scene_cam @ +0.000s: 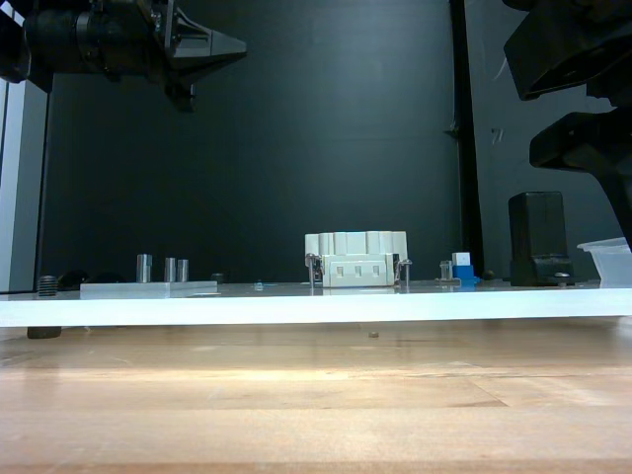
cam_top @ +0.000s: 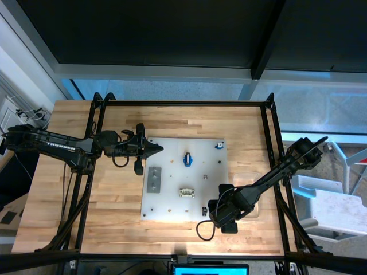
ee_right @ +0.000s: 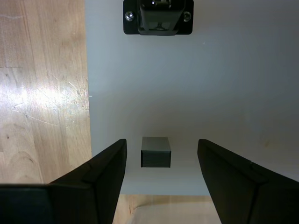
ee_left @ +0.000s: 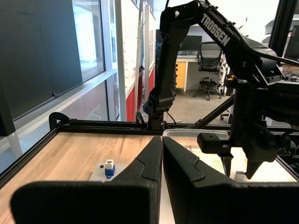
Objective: Pick the 16mm bar from the taskboard and place it in the container
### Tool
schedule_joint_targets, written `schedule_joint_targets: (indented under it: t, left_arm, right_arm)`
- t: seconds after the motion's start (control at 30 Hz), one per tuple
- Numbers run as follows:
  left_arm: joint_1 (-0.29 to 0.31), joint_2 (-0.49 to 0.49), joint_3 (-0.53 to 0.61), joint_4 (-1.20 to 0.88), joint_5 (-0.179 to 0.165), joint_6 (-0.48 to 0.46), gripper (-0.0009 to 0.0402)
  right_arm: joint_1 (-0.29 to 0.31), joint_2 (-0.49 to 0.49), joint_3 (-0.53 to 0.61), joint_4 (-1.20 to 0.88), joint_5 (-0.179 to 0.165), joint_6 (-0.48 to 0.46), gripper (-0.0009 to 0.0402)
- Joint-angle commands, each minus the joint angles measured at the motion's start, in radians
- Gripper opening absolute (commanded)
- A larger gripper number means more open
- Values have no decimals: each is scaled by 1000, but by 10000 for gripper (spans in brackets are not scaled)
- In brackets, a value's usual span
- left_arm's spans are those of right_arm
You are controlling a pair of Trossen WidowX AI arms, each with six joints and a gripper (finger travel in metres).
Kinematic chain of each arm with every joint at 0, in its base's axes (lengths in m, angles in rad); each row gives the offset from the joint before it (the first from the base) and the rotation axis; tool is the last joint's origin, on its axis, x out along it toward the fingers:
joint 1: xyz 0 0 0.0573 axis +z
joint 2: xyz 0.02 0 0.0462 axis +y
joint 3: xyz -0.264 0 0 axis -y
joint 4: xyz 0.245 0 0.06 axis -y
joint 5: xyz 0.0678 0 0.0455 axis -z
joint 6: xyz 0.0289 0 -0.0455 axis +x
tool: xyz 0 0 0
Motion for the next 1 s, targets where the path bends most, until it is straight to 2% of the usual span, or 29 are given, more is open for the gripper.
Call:
schedule_joint_targets:
  t: [0.03, 0.5, 1.0]
  left_arm:
    - [0, 0, 0, 0, 0, 0, 0]
    - [0, 0, 0, 0, 0, 0, 0]
    - [0, 0, 0, 0, 0, 0, 0]
  right_arm:
    - [1, 0, 0, 0, 0, 0, 182]
    - [3, 0, -1, 2, 0, 0, 90]
    - [5, 0, -1, 5, 0, 2, 42]
